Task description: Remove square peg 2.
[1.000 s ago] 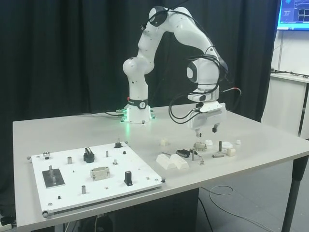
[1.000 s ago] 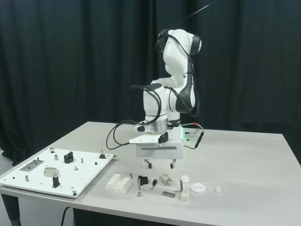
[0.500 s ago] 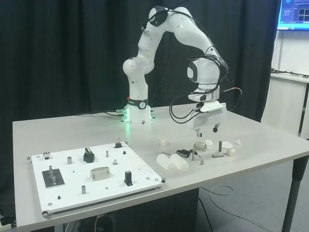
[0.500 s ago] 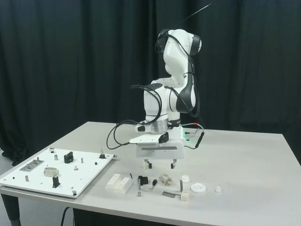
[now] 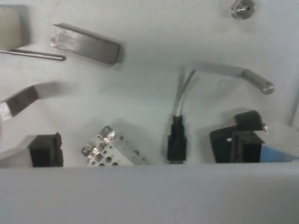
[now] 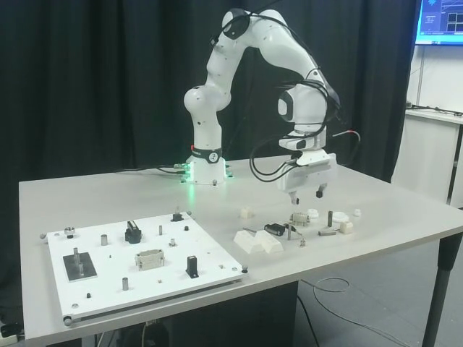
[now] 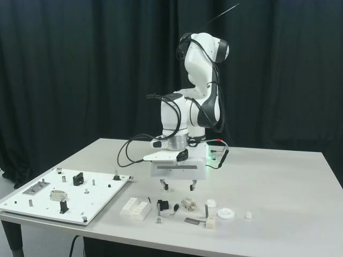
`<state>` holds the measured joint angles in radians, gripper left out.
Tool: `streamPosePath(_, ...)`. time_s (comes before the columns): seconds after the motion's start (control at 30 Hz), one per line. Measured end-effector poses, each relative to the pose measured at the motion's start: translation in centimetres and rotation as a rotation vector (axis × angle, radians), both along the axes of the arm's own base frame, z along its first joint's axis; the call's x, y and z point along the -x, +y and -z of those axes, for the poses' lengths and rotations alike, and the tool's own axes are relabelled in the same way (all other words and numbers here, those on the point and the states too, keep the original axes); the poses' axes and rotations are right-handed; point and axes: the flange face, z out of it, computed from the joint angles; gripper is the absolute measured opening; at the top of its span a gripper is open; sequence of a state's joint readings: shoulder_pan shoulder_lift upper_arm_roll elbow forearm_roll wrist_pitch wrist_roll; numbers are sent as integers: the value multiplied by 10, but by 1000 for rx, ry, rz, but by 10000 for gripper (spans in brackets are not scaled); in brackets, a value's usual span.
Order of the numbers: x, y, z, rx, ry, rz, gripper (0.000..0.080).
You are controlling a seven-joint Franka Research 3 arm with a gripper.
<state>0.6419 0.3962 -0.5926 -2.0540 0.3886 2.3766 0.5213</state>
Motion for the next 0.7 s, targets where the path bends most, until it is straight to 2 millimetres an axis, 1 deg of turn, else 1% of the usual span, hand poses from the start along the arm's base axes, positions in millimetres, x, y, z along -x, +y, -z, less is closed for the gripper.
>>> streamPosePath(0.53,-3,-30,-18,34,-15,-16,800)
streamPosePath(0.7,-3,-43,-24,42,-7,-21,800)
